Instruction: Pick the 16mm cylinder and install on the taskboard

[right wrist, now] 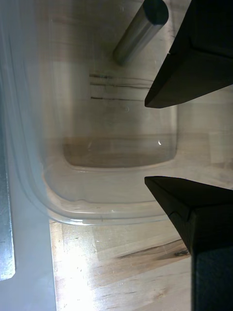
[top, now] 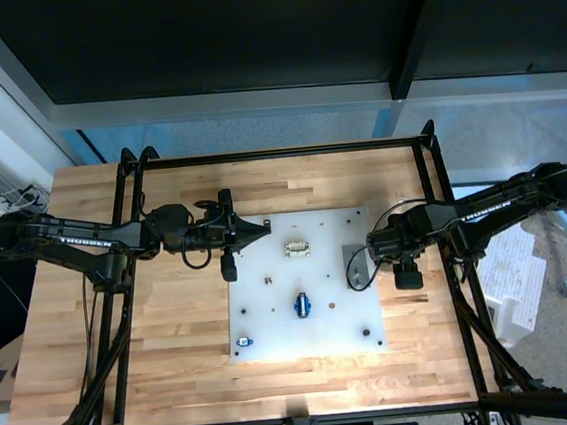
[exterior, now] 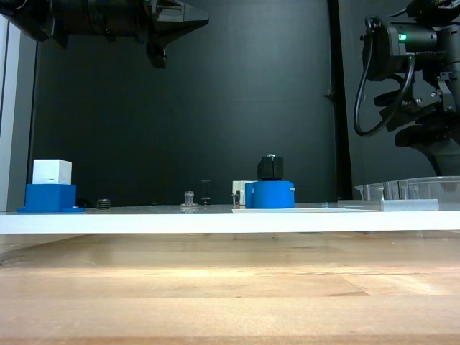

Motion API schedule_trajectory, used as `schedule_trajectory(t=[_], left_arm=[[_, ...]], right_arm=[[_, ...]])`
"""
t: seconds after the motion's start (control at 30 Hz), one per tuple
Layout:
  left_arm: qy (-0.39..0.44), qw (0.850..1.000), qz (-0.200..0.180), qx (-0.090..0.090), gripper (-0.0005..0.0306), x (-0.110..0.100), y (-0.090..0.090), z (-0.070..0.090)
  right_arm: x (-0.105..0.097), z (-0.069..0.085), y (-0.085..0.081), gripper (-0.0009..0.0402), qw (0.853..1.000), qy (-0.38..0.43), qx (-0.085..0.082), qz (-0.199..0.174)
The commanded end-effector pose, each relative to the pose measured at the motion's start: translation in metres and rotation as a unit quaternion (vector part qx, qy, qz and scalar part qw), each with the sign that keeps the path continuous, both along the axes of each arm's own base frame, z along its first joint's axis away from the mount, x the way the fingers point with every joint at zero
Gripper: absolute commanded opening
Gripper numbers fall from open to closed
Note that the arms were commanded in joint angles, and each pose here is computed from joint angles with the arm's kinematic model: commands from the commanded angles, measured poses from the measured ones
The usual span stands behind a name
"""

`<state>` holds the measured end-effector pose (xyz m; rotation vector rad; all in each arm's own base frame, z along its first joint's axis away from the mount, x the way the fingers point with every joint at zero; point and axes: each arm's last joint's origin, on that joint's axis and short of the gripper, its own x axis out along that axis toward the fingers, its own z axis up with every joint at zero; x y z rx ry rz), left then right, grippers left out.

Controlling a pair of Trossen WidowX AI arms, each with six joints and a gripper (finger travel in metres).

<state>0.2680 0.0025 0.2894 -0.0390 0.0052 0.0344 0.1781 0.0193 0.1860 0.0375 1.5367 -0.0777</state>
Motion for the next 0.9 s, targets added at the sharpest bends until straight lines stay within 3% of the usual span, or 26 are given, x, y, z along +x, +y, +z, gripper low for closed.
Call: schedule_trajectory(t=[0.03, 0.9], left_arm=[[0.000, 1.000, 0.000, 0.000, 0.0001, 0.0000, 0.0001, 0.0000], [0.000, 1.000, 0.000, 0.000, 0.0001, 0.0000, 0.0001, 0.0000]], right_arm=[[0.0002, -0.0006, 0.0001, 0.0194, 1.000, -0.002, 0.000, -0.004], [0.0003, -0.0094, 0.0020, 0.0194, 0.999, -0.018, 0.006, -0.028]])
